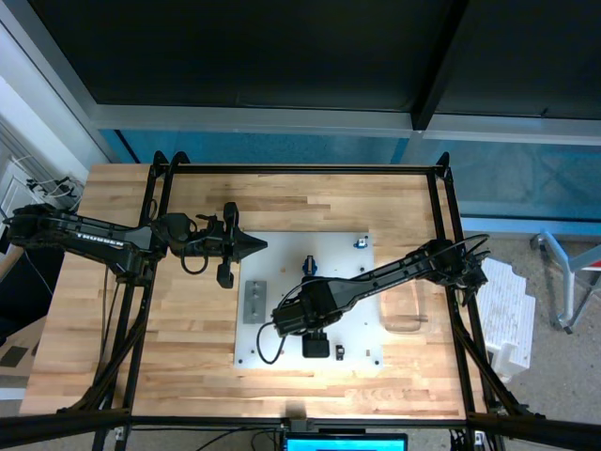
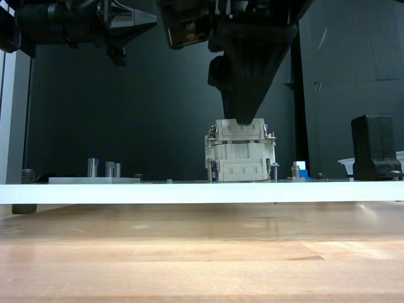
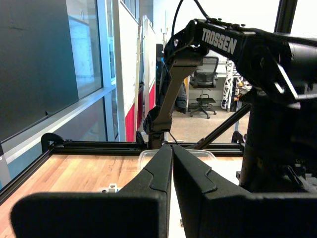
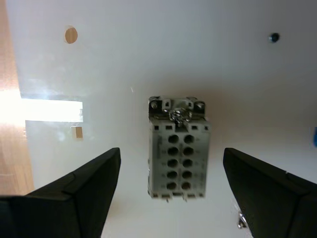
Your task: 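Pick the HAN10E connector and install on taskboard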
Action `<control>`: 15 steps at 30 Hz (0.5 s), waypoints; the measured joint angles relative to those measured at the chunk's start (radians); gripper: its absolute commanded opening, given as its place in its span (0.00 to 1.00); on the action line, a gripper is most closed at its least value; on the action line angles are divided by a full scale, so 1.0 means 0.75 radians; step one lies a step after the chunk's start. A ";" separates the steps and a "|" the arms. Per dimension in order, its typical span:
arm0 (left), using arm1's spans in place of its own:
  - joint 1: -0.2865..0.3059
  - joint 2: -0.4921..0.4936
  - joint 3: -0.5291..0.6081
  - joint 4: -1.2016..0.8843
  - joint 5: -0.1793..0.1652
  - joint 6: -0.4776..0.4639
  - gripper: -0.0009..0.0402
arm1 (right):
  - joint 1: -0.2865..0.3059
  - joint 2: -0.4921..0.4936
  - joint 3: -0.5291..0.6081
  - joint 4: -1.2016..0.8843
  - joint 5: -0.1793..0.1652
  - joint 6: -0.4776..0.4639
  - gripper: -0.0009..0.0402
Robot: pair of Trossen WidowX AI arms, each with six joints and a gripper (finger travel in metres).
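Hovering spread wide, the right gripper (image 4: 171,151) flanks the connector (image 2: 240,151), which stands on the taskboard (image 1: 282,256). The left gripper (image 1: 259,245), fingers pressed together, hangs at the taskboard's far-left corner.

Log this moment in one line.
right hand: open, above HAN10E connector | HAN10E connector: on taskboard, ungripped | left hand: shut, raised near taskboard's left edge

TEXT "TROSSEN" | white capitals | on black link of right arm (image 3: 225,42) | no other readable text
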State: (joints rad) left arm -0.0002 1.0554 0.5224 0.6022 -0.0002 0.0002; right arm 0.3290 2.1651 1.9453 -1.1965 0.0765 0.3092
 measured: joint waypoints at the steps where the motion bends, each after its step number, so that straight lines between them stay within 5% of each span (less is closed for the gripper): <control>1: 0.000 0.000 0.000 0.000 0.000 0.000 0.02 | 0.000 -0.007 0.000 -0.007 0.002 0.000 0.77; 15: 0.000 0.000 0.000 0.000 -0.001 0.000 0.02 | 0.000 -0.055 0.001 -0.061 0.012 -0.001 0.78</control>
State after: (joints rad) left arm -0.0002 1.0554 0.5224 0.6022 -0.0006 0.0002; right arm 0.3290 2.1239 1.9461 -1.2423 0.0856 0.3084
